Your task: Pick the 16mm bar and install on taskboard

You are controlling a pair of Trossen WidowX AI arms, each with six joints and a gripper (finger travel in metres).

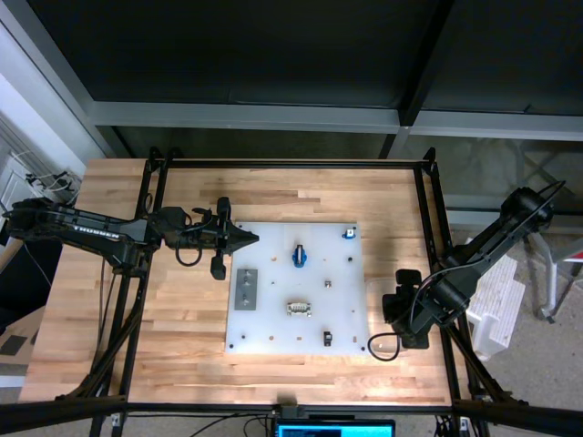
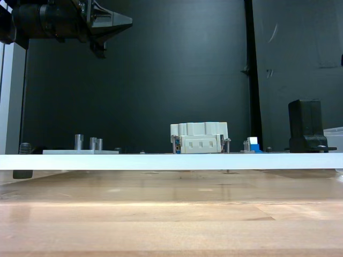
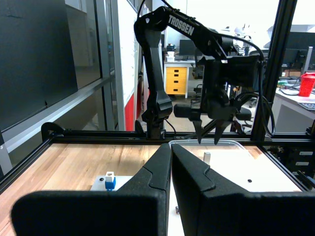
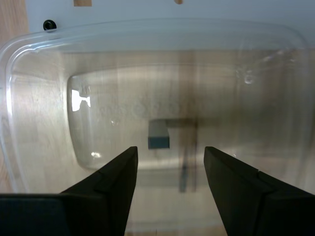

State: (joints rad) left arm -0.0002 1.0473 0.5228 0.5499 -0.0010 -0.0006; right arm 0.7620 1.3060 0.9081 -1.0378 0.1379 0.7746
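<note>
The 16mm bar (image 4: 158, 134) is a small grey peg standing inside a clear plastic tray (image 4: 29, 49). My right gripper (image 4: 170, 148) hangs open above the tray, one finger on each side of the bar and apart from it. The high view places this gripper (image 1: 398, 314) just off the right edge of the white taskboard (image 1: 273, 319). My left gripper (image 1: 248, 238) is shut on nothing and held high over the board's far left corner, pointing right. From the left wrist, the shut left gripper (image 3: 171, 147) faces the right gripper (image 3: 207, 140) over the tray (image 3: 231, 143).
The board carries a grey metal block (image 1: 246, 285), a blue knob (image 1: 300, 256), a white connector (image 1: 298, 311) and a small black connector piece (image 1: 327, 340). A black frame (image 1: 426, 209) runs round the table. In the low view the black piece (image 2: 306, 126) stands tall.
</note>
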